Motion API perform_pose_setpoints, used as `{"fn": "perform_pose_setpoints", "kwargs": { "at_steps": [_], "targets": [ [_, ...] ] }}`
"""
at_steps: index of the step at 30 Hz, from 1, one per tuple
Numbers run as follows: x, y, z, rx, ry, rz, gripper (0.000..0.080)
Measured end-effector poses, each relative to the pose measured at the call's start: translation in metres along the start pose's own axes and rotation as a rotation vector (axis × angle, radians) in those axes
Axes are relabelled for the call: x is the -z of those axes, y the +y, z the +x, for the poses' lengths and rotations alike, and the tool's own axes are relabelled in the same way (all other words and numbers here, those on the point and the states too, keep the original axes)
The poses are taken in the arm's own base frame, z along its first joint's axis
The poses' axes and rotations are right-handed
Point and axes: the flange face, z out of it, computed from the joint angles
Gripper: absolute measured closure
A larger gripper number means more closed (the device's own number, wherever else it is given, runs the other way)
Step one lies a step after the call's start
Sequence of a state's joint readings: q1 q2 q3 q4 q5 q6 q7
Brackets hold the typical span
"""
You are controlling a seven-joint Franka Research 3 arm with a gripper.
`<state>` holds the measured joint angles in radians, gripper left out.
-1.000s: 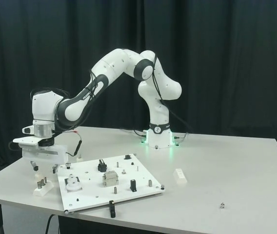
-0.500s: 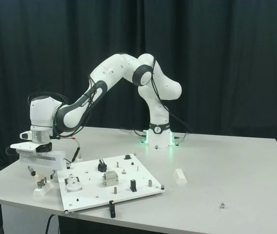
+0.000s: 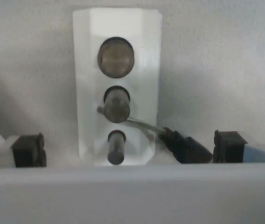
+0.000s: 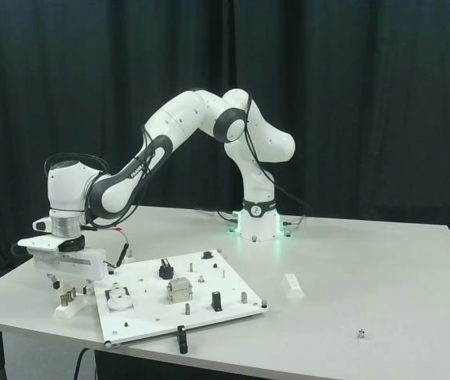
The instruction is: Pick round peg 2.
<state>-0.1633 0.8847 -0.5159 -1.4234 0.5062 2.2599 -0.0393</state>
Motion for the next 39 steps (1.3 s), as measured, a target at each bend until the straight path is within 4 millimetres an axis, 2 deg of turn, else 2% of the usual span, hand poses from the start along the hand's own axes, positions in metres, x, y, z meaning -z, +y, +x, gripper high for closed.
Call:
{"fn": "perform_pose_setpoints", "kwargs": {
  "at_steps": [7, 8, 9, 15, 16, 20, 21, 29, 30, 39],
  "targets": [
    [-0.001, 0.000, -0.001, -0.013, -0.010, 0.000, 0.0003],
    [-0.001, 0.000, -0.001, -0.014, -0.011, 0.000, 0.0094],
    [-0.001, 0.000, -0.001, -0.014, -0.012, 0.000, 0.0234],
    [-0.002, 0.000, -0.001, -0.015, -0.014, 0.000, 0.0234],
    [-0.002, 0.000, -0.001, -0.015, -0.015, 0.001, 0.0394],
    [-0.002, -0.001, -0.002, -0.016, -0.017, 0.002, 0.0394],
    [-0.002, -0.002, -0.002, -0.016, -0.018, 0.003, 0.0594],
    [-0.002, -0.006, -0.001, -0.017, -0.025, 0.006, 0.0594],
    [-0.002, -0.006, -0.001, -0.017, -0.025, 0.006, 0.0745],
    [0.001, -0.010, 0.001, -0.015, -0.027, 0.009, 0.0744]
  ]
}}
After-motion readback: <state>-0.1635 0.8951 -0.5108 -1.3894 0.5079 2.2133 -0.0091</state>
